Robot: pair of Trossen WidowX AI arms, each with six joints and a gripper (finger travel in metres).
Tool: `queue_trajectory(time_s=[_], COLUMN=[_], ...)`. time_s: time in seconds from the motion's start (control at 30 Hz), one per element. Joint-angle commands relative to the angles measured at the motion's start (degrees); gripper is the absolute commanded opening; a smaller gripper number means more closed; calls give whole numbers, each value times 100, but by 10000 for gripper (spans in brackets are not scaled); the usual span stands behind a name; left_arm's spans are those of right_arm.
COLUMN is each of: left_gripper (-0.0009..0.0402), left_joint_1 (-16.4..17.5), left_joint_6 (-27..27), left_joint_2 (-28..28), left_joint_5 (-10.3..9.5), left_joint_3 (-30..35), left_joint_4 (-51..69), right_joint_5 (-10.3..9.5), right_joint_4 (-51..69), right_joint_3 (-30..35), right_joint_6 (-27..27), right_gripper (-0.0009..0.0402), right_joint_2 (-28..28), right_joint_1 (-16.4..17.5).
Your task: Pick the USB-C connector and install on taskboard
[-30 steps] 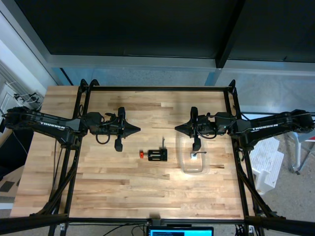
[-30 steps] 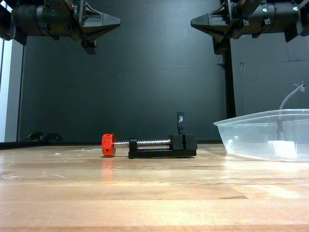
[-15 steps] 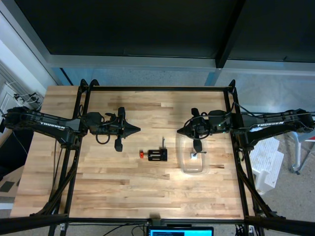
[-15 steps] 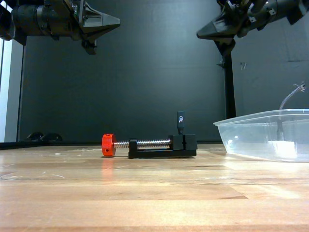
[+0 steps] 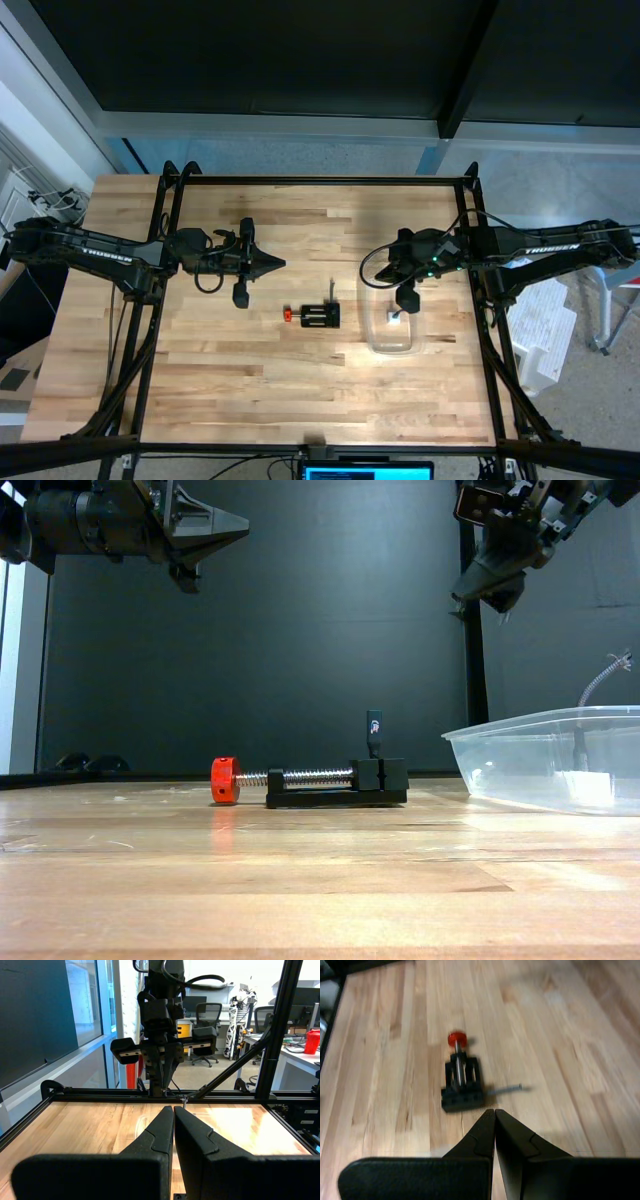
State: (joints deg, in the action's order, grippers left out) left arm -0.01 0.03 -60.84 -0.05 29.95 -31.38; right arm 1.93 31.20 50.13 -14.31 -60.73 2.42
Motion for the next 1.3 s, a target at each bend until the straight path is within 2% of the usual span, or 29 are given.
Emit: queue_trajectory(time_s=[0.03,0.27,0.67,0.83,0.93,1.3], left_gripper=[0,0,0,0,0,0], left_joint_1=[0,0,0,0,0,0], left_joint_6=[0,0,0,0,0,0], left_joint_2=[-2,-2,-2,-2,-2,-2], left_joint_5=[2,2,2,2,2,2], left_joint_3=[0,0,0,0,0,0], left_joint_4=[0,0,0,0,0,0], right_joint_5=[4,-4,-2,-4,0,9], right_joint_4=[415,1340,3104,3521,3560,3550], right_joint_3=[179,595,1519,1770,1784,1545], right_joint_6=[-59,-70,-280,-188,-160,-166], right_gripper=[0,0,0,4,20,122], right_joint_2=[-118,-553,-1270,-1547,-1567,-1567], right_joint_1=[15,72,503,625,702,901])
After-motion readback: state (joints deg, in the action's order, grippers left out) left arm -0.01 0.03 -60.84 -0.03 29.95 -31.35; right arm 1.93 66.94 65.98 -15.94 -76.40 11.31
